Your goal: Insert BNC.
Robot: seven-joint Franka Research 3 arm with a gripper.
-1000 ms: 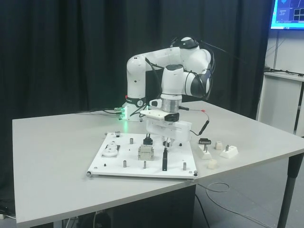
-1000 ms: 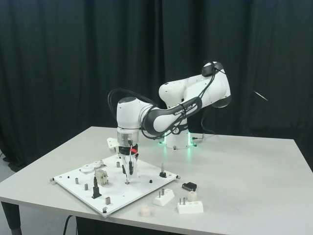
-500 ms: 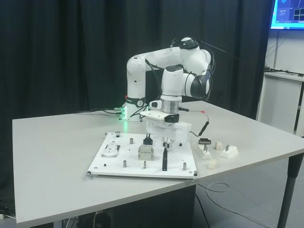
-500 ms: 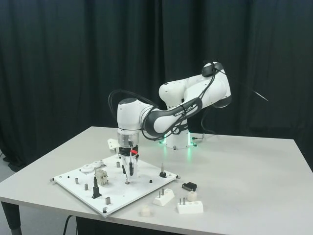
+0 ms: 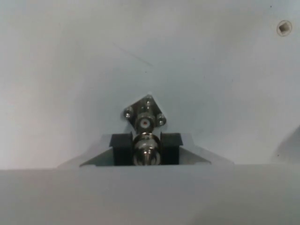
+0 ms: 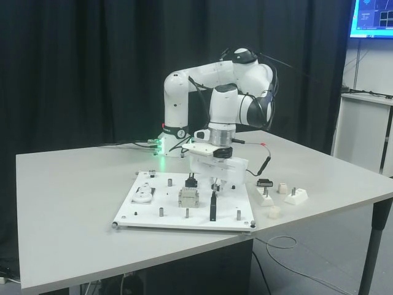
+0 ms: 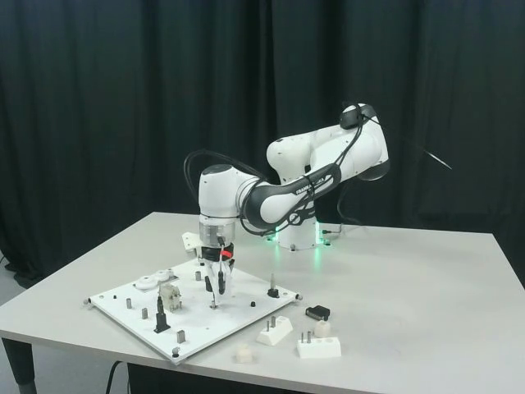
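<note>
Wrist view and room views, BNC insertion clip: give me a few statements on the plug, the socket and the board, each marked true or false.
1. The gripper holds a BNC plug between its jaws. True.
2. The plug is already seated in the BNC socket. False: the wrist view shows the socket's open centre, with the plug short of it.
3. The socket's flange sits on the white board. True.
4. The arm's base stands on the board. False: it is bolted to the grey table behind the board.
5. Several small white blocks lie on the table beside the board. True.
</note>
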